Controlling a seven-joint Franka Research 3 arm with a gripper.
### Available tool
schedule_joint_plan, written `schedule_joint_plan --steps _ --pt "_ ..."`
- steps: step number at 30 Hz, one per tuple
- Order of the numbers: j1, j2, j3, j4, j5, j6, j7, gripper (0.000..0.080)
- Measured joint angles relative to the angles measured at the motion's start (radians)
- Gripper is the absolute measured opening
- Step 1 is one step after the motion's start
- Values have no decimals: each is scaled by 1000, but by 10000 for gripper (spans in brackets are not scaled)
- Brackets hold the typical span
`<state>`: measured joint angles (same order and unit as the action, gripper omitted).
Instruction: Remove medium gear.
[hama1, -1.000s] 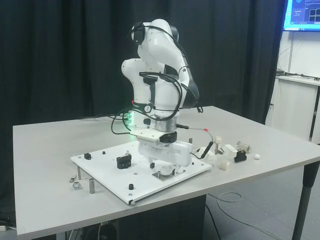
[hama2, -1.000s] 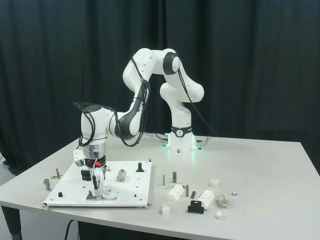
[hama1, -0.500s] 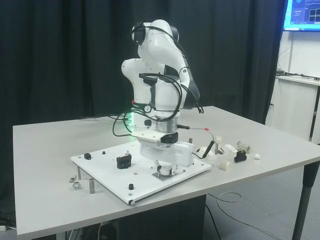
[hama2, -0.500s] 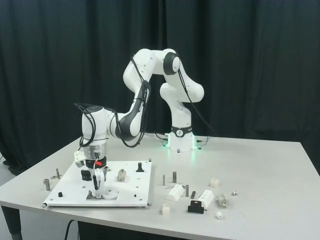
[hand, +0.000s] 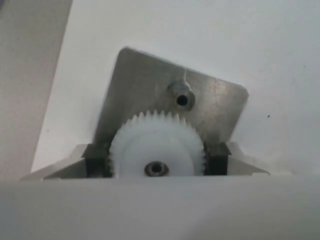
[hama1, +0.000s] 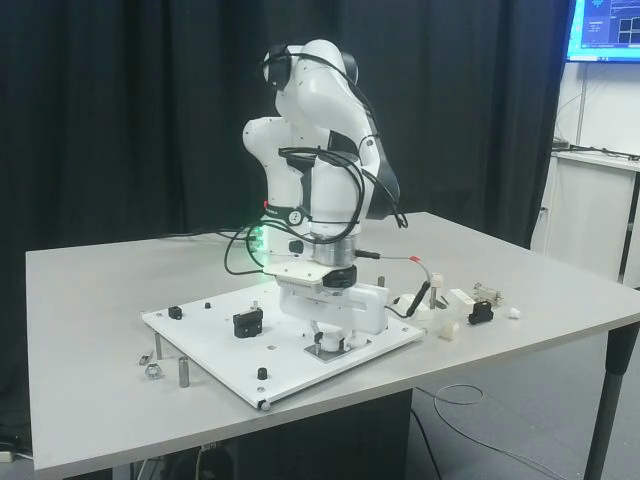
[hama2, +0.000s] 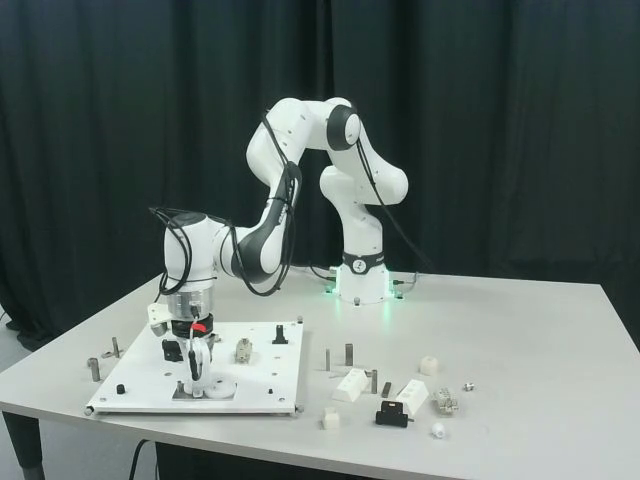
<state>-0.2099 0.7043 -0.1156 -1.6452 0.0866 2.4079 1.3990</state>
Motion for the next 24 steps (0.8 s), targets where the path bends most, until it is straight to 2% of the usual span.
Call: schedule_joint_plan --steps 10,19,24 --pt "0 -13 -2 4 0 -24 19 399" --pt "5 -71 -17 14 0 -145 44 397" --pt "11 -101 -27 14 -1 -188 44 397"
